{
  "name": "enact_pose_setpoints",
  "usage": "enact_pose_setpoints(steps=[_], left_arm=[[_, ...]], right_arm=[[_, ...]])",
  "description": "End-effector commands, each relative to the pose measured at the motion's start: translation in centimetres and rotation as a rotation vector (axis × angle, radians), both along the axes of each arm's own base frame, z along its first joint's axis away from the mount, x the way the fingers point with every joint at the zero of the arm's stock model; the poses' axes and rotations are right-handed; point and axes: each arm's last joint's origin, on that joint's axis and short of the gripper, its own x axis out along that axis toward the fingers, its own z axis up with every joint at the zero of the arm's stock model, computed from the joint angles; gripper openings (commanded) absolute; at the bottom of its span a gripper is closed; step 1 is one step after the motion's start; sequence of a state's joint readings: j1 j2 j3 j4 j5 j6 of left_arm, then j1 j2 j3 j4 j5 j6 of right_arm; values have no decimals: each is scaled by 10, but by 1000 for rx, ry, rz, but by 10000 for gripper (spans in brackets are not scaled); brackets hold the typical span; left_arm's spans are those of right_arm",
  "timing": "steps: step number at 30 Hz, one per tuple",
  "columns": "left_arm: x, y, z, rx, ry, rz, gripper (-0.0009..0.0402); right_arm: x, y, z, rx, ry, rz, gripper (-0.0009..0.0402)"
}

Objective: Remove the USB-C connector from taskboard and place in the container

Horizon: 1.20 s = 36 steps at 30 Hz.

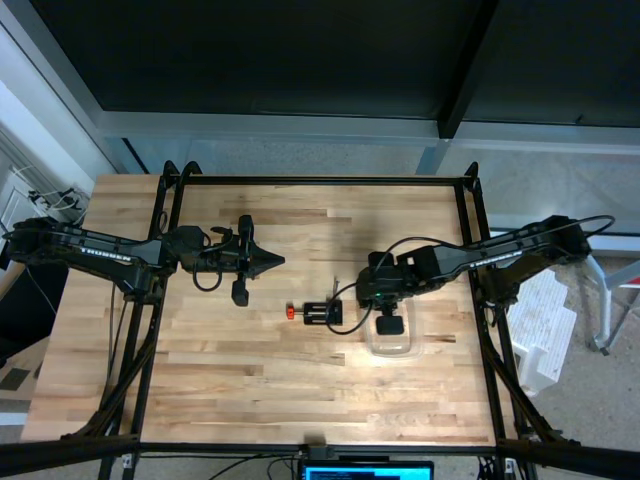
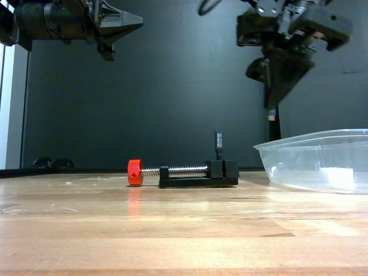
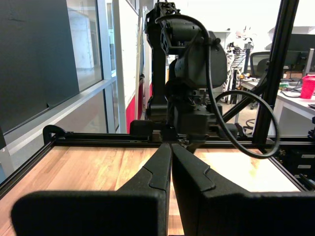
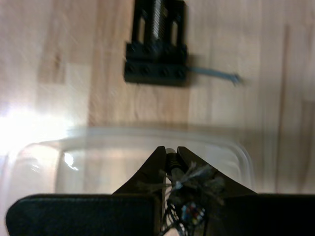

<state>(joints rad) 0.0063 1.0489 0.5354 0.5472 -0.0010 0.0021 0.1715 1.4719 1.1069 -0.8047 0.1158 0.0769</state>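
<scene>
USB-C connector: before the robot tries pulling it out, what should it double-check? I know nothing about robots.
1. USB-C connector in place: ok, it stands upright in the taskboard.
2. Right gripper lined up over it: not ok, it hangs above the container instead.
3. Left gripper out of the way: ok, shut, raised, off to the side.
4. Container ready: ok, open-topped beside the taskboard, with a small white piece inside.
5. How tightly the connector is clamped: cannot tell.
</scene>
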Motion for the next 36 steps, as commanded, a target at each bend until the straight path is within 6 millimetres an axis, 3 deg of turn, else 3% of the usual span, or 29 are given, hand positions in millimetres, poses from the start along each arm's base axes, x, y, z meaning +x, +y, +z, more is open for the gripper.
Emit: enact_pose_setpoints(steps=[1,11,25,36], left_arm=[[0,0,0,0,0,0,0],[0,0,0,0,0,0,0],[0,0,0,0,0,0,0],[0,0,0,0,0,0,0]], right_arm=[[-11,-2,-6,-20,12,-20,0],[-30,0,-23,-18,61,-28,7],[-31,5,-23,-6,57,-36,123],[-30,9,-19,6,44,-47,159]])
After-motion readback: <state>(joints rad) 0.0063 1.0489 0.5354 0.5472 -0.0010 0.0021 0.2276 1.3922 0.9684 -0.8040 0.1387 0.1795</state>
